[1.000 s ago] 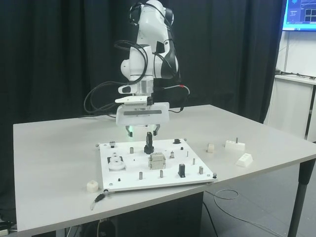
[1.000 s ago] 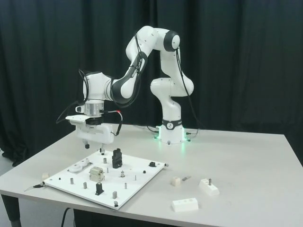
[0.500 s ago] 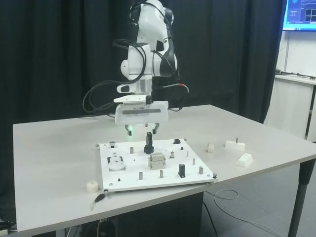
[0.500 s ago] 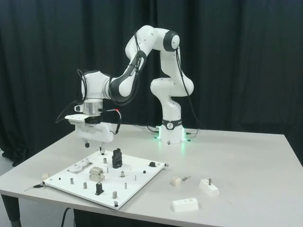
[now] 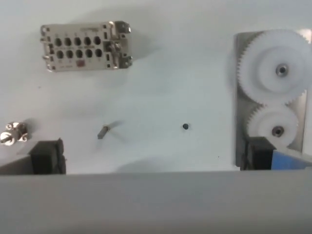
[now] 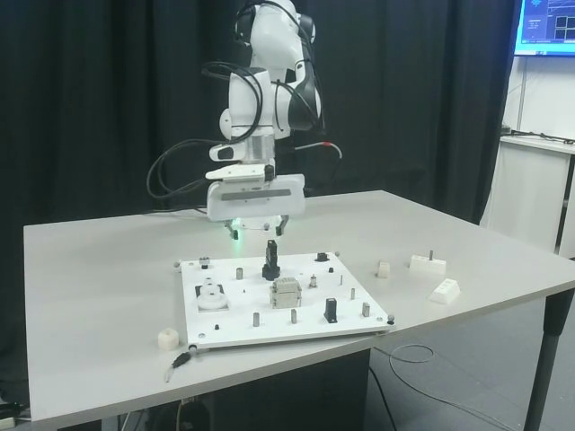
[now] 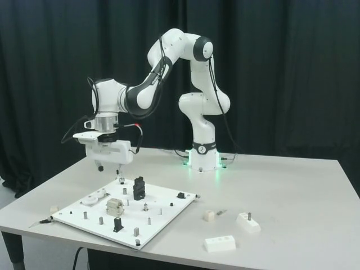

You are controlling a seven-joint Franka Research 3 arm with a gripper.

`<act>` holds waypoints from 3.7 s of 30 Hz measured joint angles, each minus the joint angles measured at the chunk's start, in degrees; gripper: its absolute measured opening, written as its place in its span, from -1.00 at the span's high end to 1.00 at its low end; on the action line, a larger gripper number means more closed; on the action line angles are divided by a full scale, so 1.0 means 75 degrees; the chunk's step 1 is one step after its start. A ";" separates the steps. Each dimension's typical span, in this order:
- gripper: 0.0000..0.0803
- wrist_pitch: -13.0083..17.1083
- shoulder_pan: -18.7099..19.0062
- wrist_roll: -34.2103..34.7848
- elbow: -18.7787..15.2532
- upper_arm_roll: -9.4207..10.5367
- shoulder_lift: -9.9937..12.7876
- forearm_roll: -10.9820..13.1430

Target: Pick square peg 2.

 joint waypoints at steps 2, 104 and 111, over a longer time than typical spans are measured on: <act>-0.99 -0.0089 0.0001 -0.0058 0.0090 0.0012 0.0001 0.0000; -0.99 0.0301 0.4819 0.1299 0.0565 0.1652 0.1299 -0.0129; -0.99 0.0549 0.5024 0.1188 0.0283 0.1652 0.1300 -0.0326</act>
